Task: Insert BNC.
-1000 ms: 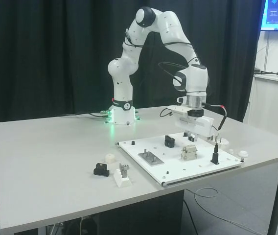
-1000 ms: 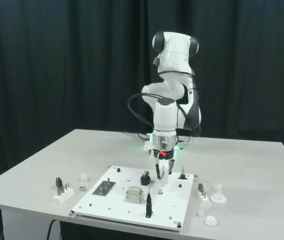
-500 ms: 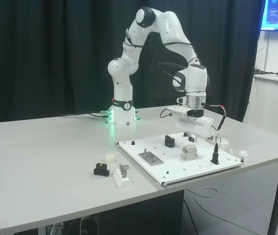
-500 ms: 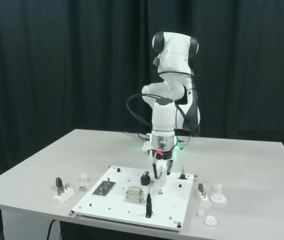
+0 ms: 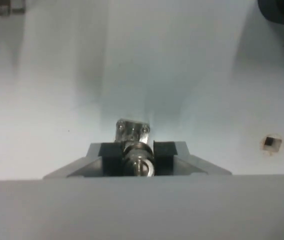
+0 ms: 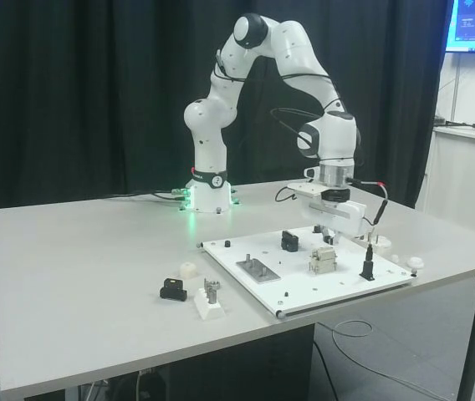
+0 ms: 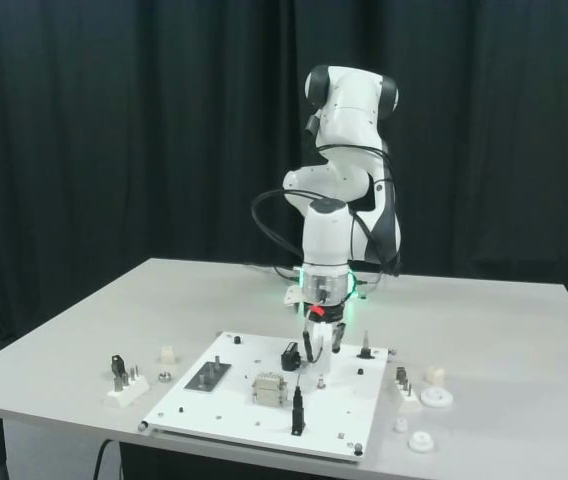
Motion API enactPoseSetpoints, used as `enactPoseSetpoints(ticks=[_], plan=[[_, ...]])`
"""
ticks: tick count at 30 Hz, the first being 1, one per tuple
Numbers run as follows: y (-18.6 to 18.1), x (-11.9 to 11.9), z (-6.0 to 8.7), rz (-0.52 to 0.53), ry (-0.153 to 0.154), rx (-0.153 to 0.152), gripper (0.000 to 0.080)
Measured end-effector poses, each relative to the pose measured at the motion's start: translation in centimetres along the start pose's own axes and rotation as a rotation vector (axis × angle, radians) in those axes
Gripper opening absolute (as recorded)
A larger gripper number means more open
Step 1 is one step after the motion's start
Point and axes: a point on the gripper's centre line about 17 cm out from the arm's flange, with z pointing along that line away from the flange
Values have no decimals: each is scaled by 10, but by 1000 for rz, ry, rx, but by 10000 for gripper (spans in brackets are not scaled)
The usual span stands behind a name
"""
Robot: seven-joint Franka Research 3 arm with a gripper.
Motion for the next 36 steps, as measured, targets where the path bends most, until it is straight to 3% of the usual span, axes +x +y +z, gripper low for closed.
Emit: enactPoseSetpoints(ticks=[21,36], plan=[[5,-2,8,-6,4,-38,123],[4,-11,7,-20,-2,-41,123]])
